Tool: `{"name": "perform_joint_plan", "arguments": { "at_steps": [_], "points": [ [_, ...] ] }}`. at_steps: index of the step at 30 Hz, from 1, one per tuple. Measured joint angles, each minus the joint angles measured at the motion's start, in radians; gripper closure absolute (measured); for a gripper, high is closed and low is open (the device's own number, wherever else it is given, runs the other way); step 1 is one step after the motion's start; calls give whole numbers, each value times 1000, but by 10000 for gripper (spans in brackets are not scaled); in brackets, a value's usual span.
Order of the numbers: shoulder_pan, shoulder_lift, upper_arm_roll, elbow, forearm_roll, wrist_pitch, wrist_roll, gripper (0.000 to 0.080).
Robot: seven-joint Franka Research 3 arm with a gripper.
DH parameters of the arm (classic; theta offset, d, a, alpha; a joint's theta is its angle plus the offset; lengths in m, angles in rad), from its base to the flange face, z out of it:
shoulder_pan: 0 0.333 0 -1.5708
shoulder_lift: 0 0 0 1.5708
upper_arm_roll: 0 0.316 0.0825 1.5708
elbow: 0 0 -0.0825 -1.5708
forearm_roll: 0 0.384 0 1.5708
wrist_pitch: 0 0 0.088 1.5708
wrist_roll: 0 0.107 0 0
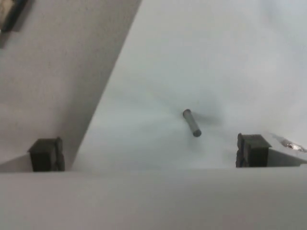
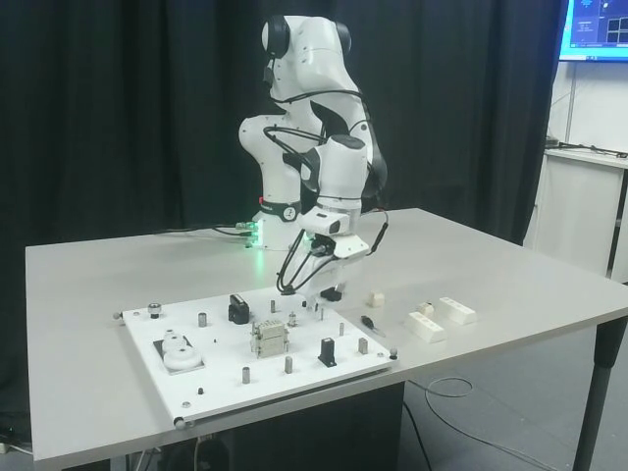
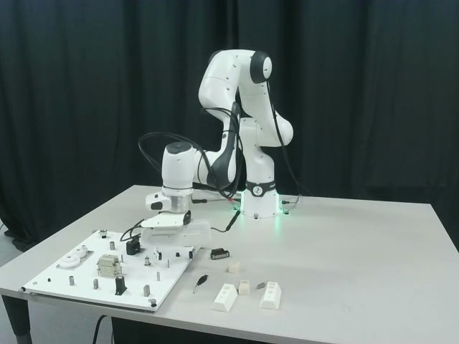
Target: Remove round peg 1.
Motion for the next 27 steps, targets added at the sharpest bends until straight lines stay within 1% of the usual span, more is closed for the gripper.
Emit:
{"name": "perform_joint_plan", "arguments": {
  "at_steps": [11,26,27],
  "points": [
    [0,33,-5,31,0,12,-43,3],
    [-1,82,-12,82,6,9,-56,3],
    [-1,84,-14,84,6,7,-56,104]
  ]
}}
